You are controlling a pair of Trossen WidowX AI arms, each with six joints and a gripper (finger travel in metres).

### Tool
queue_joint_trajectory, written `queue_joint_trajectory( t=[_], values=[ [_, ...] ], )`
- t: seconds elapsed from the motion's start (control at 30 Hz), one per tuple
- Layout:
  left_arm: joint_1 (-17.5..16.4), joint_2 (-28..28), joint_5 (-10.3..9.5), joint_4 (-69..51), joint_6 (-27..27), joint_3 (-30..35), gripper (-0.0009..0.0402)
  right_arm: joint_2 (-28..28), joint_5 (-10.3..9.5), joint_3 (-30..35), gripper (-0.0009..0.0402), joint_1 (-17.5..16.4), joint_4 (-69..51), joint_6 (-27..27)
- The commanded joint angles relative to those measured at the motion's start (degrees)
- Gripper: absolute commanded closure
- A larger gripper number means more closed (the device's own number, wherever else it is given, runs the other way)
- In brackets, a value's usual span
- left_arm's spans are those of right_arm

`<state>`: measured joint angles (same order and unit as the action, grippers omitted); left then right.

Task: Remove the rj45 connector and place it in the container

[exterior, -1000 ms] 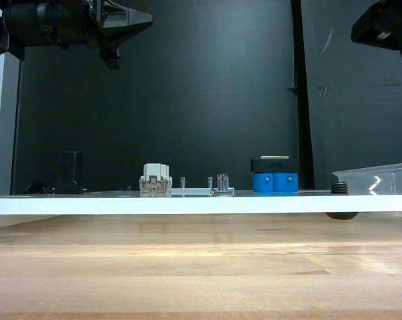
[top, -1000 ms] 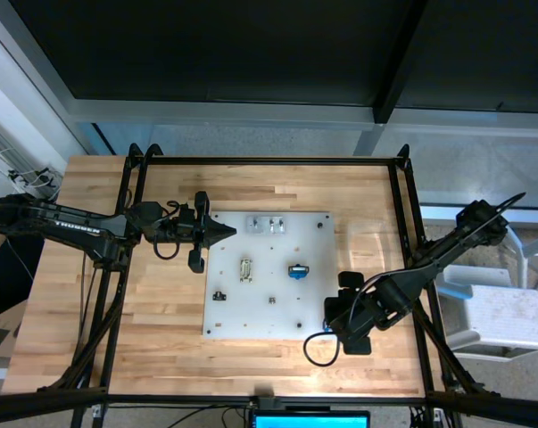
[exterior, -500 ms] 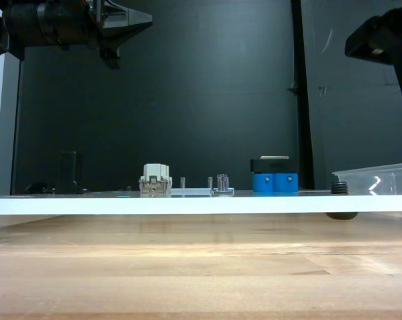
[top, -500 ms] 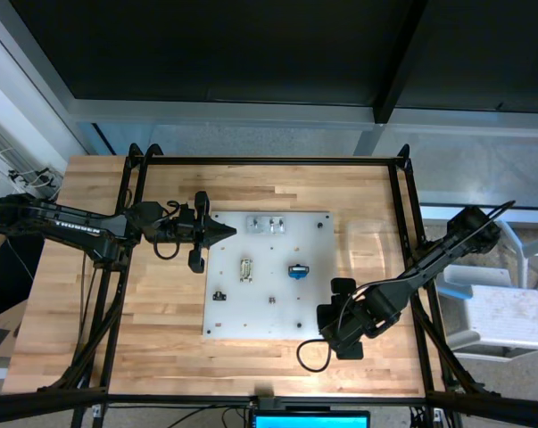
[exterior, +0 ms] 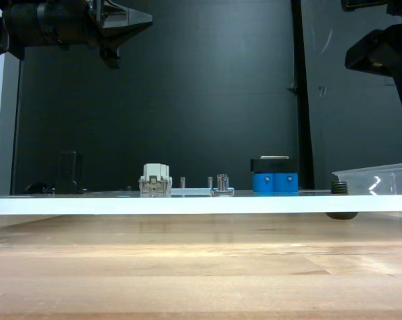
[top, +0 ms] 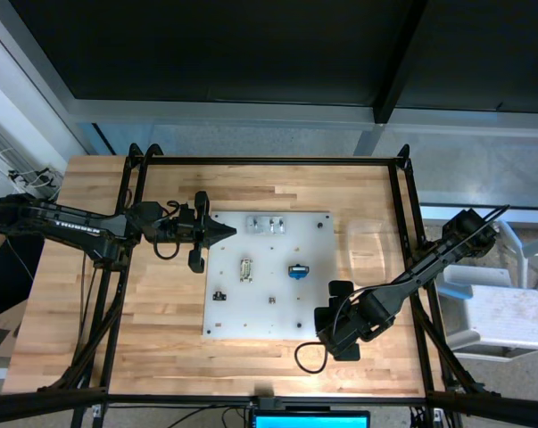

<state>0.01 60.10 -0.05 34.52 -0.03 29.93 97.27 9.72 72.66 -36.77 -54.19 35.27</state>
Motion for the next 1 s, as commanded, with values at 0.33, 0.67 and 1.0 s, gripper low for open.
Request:
queue_joint_trajectory(
  t=[0.33, 0.67, 1.0],
  values=[
    [0.0, 0.0, 0.02, 0.0, 0.02, 0.02, 0.0392, 0.02, 1.16, -2.97, 0.0225, 0.02, 4.55, 0.09],
    [0.0, 0.0, 0.02, 0.0, 0.02, 0.02, 0.0392, 0.02, 1.31, -3.65, 0.0234, 0.13, 5.29, 0.07],
    [0.0, 0.0, 0.02, 0.0, 0.02, 0.02, 0.0392, 0.02, 1.31, -3.78, 0.0274, 0.15, 5.2, 0.04]
  ],
)
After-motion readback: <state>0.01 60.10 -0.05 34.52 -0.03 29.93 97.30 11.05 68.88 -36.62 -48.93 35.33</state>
